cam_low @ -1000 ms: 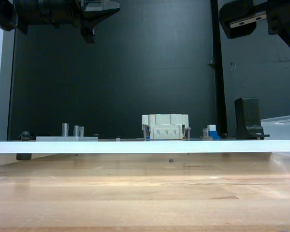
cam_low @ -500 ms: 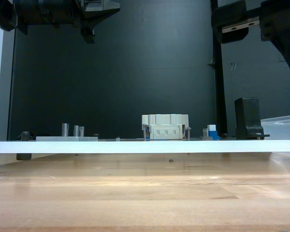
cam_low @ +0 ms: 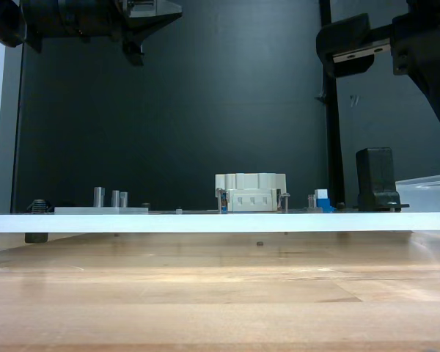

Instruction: Pick the 16mm bar and place in it's hole on the taskboard

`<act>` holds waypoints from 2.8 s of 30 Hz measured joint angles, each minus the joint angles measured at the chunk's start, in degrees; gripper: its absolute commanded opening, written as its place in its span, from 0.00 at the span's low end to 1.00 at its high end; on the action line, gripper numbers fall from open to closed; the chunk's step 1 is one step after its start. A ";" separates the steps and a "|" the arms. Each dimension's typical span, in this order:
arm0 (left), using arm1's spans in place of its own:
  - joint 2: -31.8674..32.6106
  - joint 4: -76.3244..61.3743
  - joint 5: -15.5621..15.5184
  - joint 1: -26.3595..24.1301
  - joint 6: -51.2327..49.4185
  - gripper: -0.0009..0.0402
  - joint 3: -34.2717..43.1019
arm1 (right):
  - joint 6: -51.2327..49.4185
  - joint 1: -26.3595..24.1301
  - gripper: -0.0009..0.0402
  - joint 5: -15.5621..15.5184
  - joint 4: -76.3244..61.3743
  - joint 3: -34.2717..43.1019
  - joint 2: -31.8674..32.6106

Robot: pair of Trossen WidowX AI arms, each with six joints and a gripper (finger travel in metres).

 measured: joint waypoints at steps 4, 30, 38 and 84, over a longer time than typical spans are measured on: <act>0.00 0.00 0.00 0.00 0.00 0.02 0.02 | 0.02 0.00 0.02 -0.04 0.02 -0.02 0.76; 0.00 0.02 0.00 0.00 0.00 0.02 0.02 | 0.48 0.17 0.02 -0.24 2.73 -2.80 1.22; 0.00 0.02 0.00 0.00 0.00 0.02 0.00 | 0.59 0.20 0.02 -0.26 3.19 -3.34 1.22; 0.00 0.02 0.00 0.00 0.00 0.02 0.02 | 0.76 0.31 0.02 -0.50 4.35 -4.63 0.81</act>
